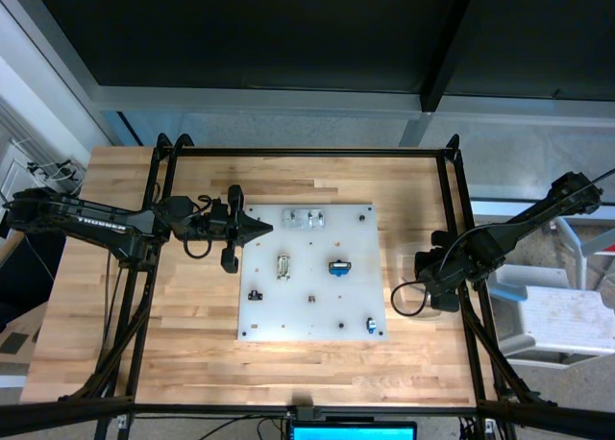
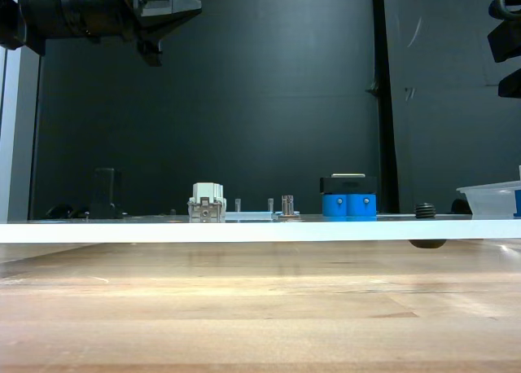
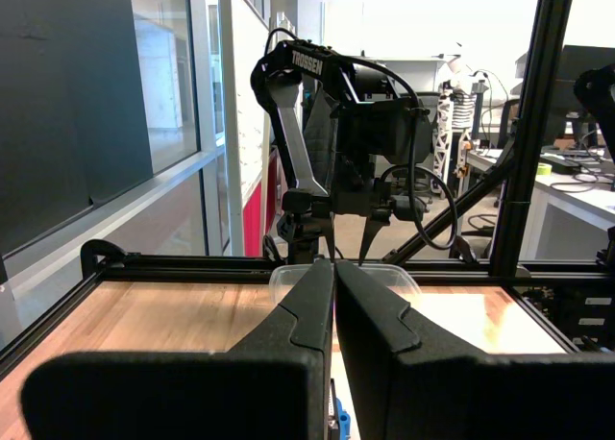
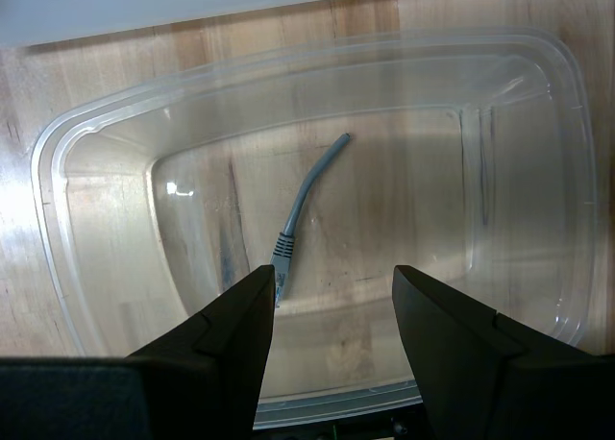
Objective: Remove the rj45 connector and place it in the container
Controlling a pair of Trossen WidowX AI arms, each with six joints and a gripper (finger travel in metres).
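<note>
rj45 connector (image 4: 280, 270): lies on the floor of the container (image 4: 58, 181), a grey plug with a short cable stub (image 4: 312, 176) curving away from it. Nothing touches it. In the high view the container sits on the table (image 1: 144, 296) at about 3 o'clock from the white board (image 1: 288, 315), just off its edge.

Right gripper (image 4: 332, 288): directly above the container, pointing down into it, fingers spread wide and empty. In its wrist view the connector shows just beside one fingertip.

Left gripper (image 3: 333, 272): held high over the board's 9 o'clock edge, pointing toward 3 o'clock, fingers pressed together, carrying nothing.

Judgement: the placement looks complete, so the step in hand is the right arm's retreat. To do it well, the arm should lift straight up before swinging toward 3 o'clock. A sideways start risks a finger catching the thin rim and dragging or tipping the light tub. The fingers should stay wide during the lift, since closing them low could nip the stub and carry the connector back out. The left arm needs no move.
</note>
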